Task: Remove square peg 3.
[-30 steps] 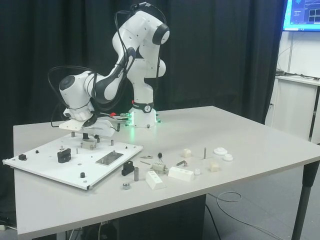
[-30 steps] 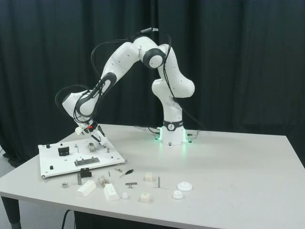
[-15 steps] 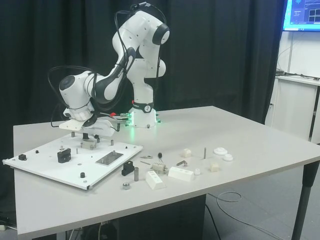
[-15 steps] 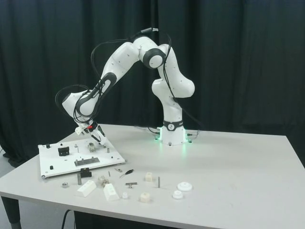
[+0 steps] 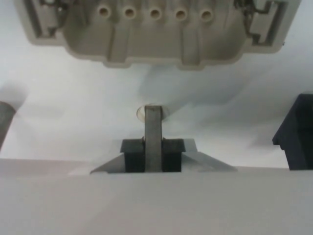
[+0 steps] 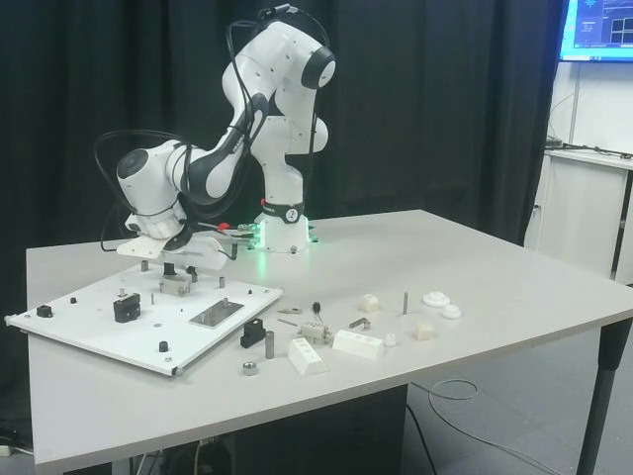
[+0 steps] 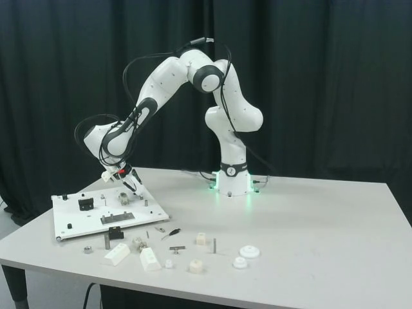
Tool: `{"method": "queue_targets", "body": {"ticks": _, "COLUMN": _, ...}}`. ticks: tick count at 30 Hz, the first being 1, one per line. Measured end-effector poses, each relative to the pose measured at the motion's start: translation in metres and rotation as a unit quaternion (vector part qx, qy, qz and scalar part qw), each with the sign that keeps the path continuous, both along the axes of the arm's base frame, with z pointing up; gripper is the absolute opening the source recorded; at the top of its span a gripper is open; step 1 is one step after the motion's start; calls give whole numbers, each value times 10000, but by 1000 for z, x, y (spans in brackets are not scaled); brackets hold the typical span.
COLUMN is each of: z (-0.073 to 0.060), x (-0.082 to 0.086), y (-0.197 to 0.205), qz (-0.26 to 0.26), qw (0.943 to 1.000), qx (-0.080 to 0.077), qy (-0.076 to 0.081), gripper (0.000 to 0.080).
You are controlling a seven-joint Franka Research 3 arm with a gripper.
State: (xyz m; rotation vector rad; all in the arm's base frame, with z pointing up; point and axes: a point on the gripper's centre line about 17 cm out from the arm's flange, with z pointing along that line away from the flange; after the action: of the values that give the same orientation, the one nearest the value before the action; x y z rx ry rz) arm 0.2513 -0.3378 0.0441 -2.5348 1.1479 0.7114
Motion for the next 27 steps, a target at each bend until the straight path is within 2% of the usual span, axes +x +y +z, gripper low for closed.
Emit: {"method": "queue_targets", "body": {"ticks": 27, "z": 2, "x": 0, "y": 0, "qz": 27, "qw": 10000, "qx": 18, "qy": 27, "gripper": 74}}
